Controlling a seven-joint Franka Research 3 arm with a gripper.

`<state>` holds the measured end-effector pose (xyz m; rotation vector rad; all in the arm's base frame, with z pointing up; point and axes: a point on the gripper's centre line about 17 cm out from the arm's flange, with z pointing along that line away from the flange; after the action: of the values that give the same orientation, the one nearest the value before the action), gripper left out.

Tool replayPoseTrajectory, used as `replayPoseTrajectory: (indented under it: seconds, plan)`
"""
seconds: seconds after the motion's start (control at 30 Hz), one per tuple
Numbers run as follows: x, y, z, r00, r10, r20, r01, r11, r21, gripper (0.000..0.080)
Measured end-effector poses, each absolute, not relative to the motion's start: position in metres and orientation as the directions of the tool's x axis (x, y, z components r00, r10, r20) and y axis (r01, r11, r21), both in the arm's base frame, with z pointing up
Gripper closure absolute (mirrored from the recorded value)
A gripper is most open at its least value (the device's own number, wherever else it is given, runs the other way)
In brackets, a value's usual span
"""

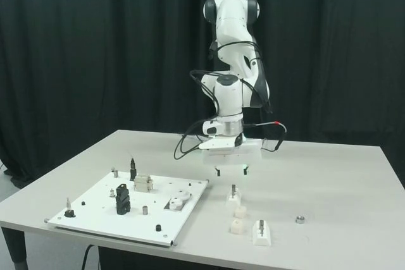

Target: Pick square peg 3.

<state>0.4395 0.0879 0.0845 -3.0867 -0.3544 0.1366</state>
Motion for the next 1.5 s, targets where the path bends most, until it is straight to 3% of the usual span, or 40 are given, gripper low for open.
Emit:
replayPoseTrajectory:
  seconds: [0.57, 1.5]
  plan:
    - [0.439, 0.084, 0.061, 0.971, 0.221, -0.093, 0.22, -0.975, -0.024, 0.0003]
    - [0.423, 0.098, 0.032, 0.971, 0.21, -0.113, 0.207, -0.978, -0.035, 0.0003]
